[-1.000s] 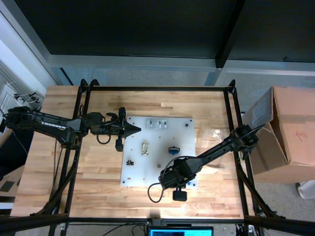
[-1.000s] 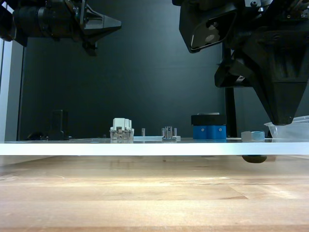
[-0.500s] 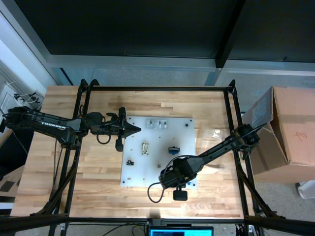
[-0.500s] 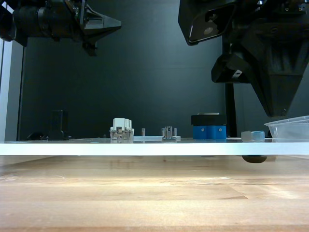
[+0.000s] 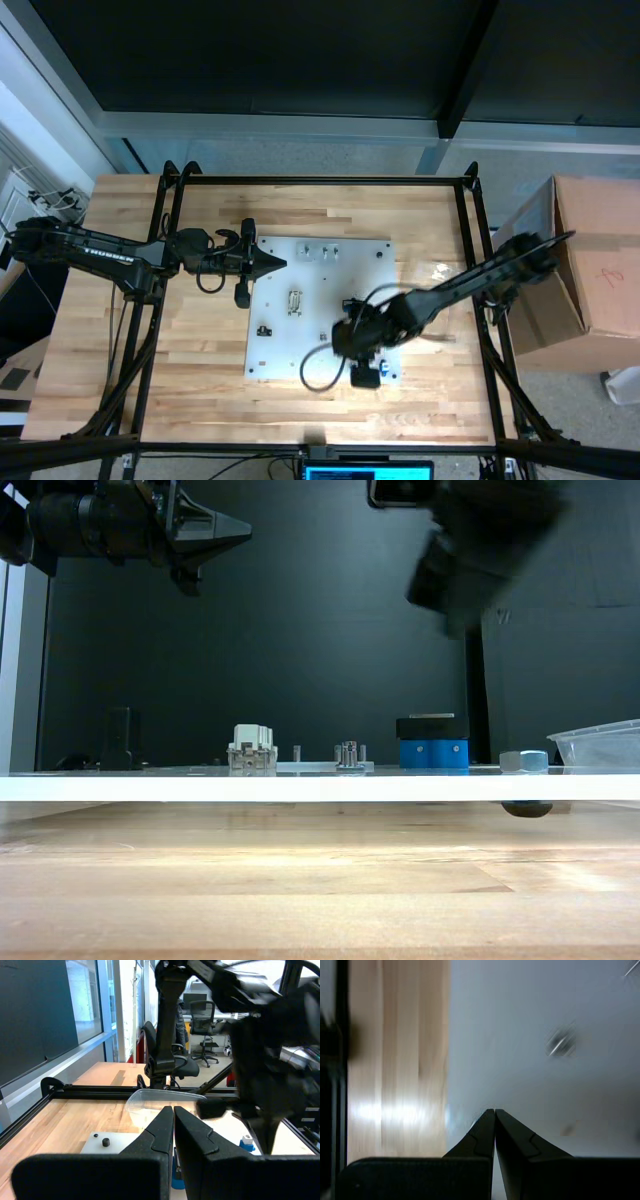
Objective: Pick the M12 nut and place it on its threads and fasten
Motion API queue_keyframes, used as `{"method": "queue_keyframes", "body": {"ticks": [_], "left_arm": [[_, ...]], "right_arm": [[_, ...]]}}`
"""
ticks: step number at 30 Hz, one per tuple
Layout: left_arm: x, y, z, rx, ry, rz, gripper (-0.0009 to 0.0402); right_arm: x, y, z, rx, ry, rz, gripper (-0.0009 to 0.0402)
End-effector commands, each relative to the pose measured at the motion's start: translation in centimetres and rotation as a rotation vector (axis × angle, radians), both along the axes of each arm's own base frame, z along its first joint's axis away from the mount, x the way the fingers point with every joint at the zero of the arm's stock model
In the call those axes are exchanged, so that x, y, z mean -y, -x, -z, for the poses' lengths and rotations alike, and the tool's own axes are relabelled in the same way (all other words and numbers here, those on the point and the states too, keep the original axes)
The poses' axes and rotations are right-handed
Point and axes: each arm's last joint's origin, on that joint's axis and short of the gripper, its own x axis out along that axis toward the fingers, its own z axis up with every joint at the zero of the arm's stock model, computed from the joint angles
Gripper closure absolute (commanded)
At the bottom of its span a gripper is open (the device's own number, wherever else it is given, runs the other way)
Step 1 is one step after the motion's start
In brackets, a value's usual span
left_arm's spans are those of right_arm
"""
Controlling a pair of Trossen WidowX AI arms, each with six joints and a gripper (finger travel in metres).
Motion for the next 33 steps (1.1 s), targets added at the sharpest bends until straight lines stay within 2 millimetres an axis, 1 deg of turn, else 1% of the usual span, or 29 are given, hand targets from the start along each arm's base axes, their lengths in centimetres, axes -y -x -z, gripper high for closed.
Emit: {"method": "queue_keyframes", "body": {"ticks": [1, 8, 13, 16, 20, 24, 28, 33], "left_arm": [[0.0, 0.0, 0.0, 0.000, 0.000, 0.000, 0.0393], [0.0, 0.0, 0.0, 0.000, 0.000, 0.000, 0.0393], [0.0, 0.0, 0.0, 0.001, 0.000, 0.000, 0.0393], [0.0, 0.0, 0.0, 0.000, 0.000, 0.000, 0.0393], [0.0, 0.0, 0.0, 0.000, 0.000, 0.000, 0.0393], [0.0, 0.0, 0.0, 0.000, 0.000, 0.000, 0.0393], [0.0, 0.0, 0.0, 0.001, 0.000, 0.000, 0.0393], [0.0, 0.0, 0.0, 0.000, 0.000, 0.000, 0.0393]], "right_arm": [[1.9, 1.1, -1.4, 0.133, 0.030, 0.033, 0.0393], [6.4, 3.5, -4.1, 0.399, 0.047, 0.071, 0.0393], [9.1, 5.3, -5.2, 0.607, 0.078, 0.098, 0.0393], [10.2, 6.4, -5.6, 0.727, 0.111, 0.092, 0.0393], [11.2, 7.9, -5.8, 0.839, 0.142, 0.095, 0.0393], [12.5, 9.1, -5.9, 0.950, 0.088, 0.058, 0.0394], [13.5, 10.0, -5.2, 1.043, 0.105, 0.077, 0.0394], [13.9, 10.6, -3.7, 1.085, 0.120, 0.091, 0.0394]]}}
